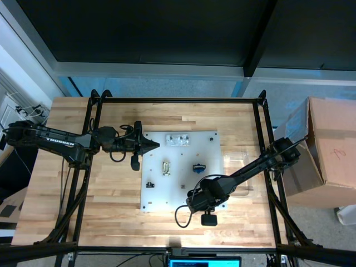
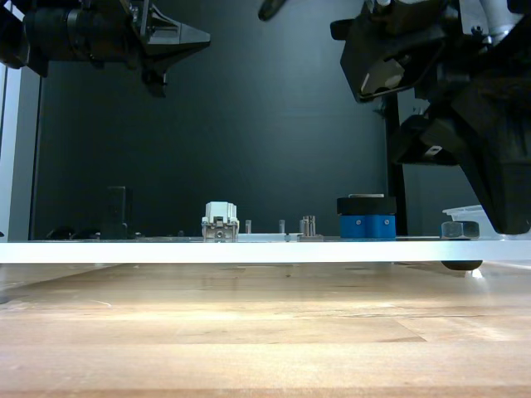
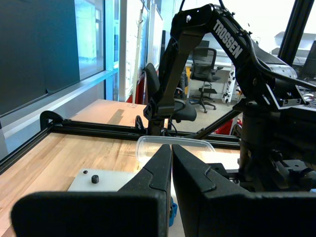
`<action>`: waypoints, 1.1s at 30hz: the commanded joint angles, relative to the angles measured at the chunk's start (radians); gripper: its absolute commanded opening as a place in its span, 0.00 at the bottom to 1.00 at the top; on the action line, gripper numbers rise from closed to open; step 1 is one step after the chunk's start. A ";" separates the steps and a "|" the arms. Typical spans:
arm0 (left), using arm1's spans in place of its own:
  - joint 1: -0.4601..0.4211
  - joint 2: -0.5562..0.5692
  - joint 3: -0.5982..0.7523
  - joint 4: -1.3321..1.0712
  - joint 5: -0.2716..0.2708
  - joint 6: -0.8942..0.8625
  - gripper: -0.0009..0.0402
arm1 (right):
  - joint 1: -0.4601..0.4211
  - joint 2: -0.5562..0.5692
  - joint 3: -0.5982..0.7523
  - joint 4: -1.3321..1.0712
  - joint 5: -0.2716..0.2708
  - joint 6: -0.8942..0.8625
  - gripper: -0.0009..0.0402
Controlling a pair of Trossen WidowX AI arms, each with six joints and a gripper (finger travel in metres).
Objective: Unfasten the M12 nut and place it in the container
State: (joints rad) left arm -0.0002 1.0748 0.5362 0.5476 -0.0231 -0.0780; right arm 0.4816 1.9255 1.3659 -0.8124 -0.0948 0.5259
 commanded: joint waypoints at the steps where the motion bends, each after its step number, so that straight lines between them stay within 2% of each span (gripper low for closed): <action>1: 0.000 0.000 0.000 0.000 0.000 0.000 0.02 | -0.001 0.000 -0.002 -0.002 0.002 -0.006 0.02; 10: 0.000 0.000 0.000 0.000 0.000 0.000 0.02 | -0.004 -0.003 -0.002 -0.012 0.044 -0.024 0.02; 13: 0.000 0.000 0.000 0.000 0.000 0.000 0.02 | -0.004 -0.010 -0.002 -0.030 0.106 -0.029 0.02; 17: 0.000 0.000 0.000 0.000 0.000 0.000 0.02 | -0.004 -0.027 0.001 -0.084 0.256 -0.008 0.02; 20: 0.000 0.000 0.000 0.000 0.000 0.000 0.02 | -0.004 -0.035 0.015 -0.129 0.281 -0.006 0.02; 24: 0.000 0.000 0.000 0.000 0.000 0.000 0.02 | -0.003 -0.044 0.020 -0.146 0.262 0.003 0.02; 27: 0.000 0.000 0.000 0.000 0.000 0.000 0.02 | -0.004 -0.052 0.021 -0.147 0.209 0.019 0.02; 30: 0.000 0.000 0.000 0.000 0.000 0.000 0.02 | -0.004 -0.058 0.032 -0.146 0.132 0.040 0.02; 33: 0.000 0.000 0.000 0.000 0.000 0.000 0.02 | -0.004 -0.059 0.033 -0.134 0.006 0.040 0.02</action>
State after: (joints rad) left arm -0.0002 1.0752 0.5362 0.5476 -0.0231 -0.0784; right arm 0.4778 1.8668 1.3983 -0.9535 -0.0334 0.5705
